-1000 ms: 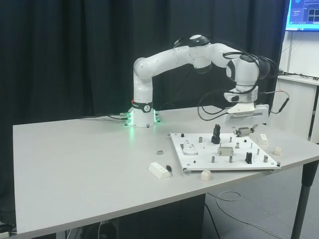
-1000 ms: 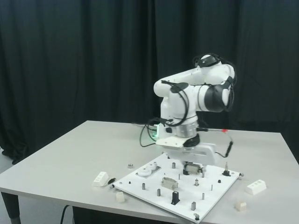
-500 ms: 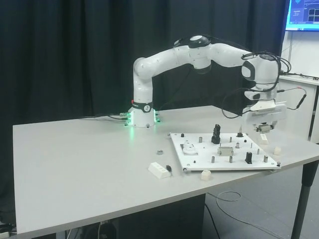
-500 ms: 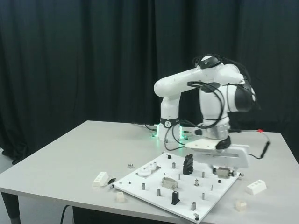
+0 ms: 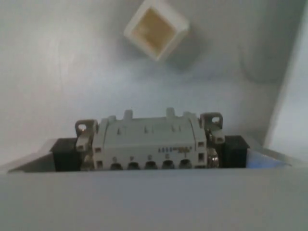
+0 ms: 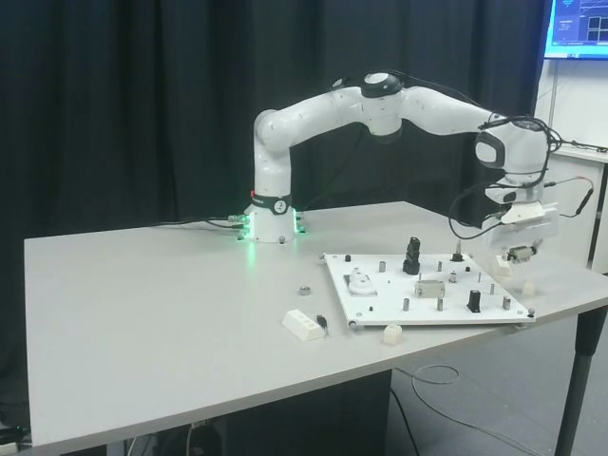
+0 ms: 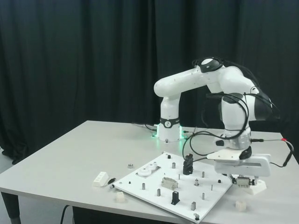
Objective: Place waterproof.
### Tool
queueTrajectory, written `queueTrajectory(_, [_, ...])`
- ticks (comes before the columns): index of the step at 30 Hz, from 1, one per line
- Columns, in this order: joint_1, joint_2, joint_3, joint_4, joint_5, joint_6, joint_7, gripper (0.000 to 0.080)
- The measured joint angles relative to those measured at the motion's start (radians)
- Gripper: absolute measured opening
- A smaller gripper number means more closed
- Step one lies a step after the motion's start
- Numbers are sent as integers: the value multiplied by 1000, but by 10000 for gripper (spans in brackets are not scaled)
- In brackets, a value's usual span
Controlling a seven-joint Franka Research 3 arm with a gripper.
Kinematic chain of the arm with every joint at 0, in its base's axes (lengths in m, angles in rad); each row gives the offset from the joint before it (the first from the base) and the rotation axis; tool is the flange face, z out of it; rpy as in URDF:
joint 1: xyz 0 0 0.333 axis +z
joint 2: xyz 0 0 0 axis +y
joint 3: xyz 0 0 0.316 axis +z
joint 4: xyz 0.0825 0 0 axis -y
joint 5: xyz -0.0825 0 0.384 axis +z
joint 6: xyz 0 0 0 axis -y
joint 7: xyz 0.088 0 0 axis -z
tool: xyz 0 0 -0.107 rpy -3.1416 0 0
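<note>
The wrist view shows what neither room camera resolves: the gripper (image 5: 149, 159) is clamped on a grey connector (image 5: 149, 142), black fingers (image 5: 65, 154) pressed against its two ends, metal latches at the corners and a row of small openings along its near face. Above it in that picture, a small hollow square block (image 5: 156, 29) lies on the grey table (image 5: 48, 72).

In the first room view the arm (image 6: 380, 100) stretches to the right of the frame, the gripper (image 6: 519, 255) hanging low past the right edge of the white board (image 6: 427, 294); the connector (image 6: 519, 255) is only a speck there.

The second room view, lower right, sets the gripper (image 7: 243, 181) just above a white block (image 7: 257, 185), beside the board's (image 7: 175, 186) corner, with another small block (image 7: 240, 205) near the table's front edge.
</note>
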Motion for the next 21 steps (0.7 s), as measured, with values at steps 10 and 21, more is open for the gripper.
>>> queueTrajectory(10, [2, -1, 80, 18, -40, 39, 2, 620])
queueTrajectory(21, [3, -1, 142, 26, -91, 106, 55, 620])
